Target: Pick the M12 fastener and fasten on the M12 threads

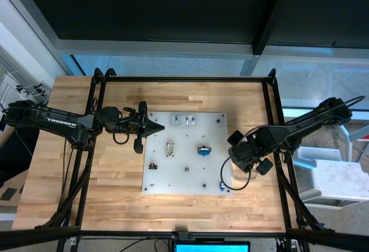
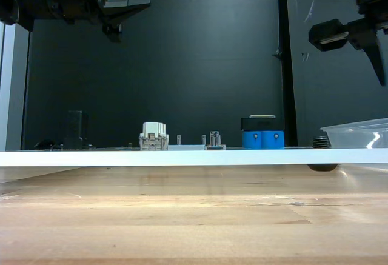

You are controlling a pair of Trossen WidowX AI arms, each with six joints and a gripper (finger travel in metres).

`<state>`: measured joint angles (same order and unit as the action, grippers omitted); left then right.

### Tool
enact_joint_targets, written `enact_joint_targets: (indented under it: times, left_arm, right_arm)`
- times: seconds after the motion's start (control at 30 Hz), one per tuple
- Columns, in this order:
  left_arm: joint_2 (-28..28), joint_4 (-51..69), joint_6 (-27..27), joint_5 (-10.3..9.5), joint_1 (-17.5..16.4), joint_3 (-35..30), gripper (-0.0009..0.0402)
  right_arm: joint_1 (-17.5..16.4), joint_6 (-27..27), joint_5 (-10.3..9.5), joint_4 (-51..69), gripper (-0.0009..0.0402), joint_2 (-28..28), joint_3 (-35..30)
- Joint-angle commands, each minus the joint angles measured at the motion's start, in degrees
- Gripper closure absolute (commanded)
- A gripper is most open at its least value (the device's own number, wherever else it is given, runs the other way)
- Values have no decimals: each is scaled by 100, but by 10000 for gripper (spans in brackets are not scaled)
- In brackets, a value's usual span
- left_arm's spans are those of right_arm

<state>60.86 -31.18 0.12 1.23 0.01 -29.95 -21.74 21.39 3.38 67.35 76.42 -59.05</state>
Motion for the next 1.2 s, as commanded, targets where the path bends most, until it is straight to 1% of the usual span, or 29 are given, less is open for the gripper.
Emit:
enact_joint_targets:
  times: [0.03, 0.17, 0.23, 0.33, 0.43, 0.77, 0.9, 1.03, 1.2]
  left_arm:
    - [0, 0, -2, 2, 0, 0, 393]
    - [0, 0, -2, 2, 0, 0, 393]
    - [0, 0, -2, 2, 0, 0, 393]
    - [0, 0, -2, 2, -2, 0, 393]
    - [0, 0, -2, 2, -2, 0, 393]
    - [0, 0, -2, 2, 0, 0, 393]
    - [0, 0, -2, 2, -2, 0, 393]
    - [0, 0, -2, 2, -2, 0, 393]
    - [0, 0, -2, 2, 0, 0, 393]
  right_arm:
    - [-44, -146, 4, -74, 283, -4, 81]
    - [-122, -299, -4, -216, 260, -4, 275]
    - [-142, -315, -50, -289, 252, -4, 378]
    - [-157, -374, -46, -411, 242, -4, 518]
    - [-195, -590, -46, -579, 233, -4, 678]
    - [-411, -625, -46, -984, 186, 26, 1060]
    - [-446, -750, -48, -1115, 168, 138, 1130]
    - [-455, -748, -44, -1296, 159, 282, 1187]
    - [-457, -745, -48, -1585, 161, 284, 1449]
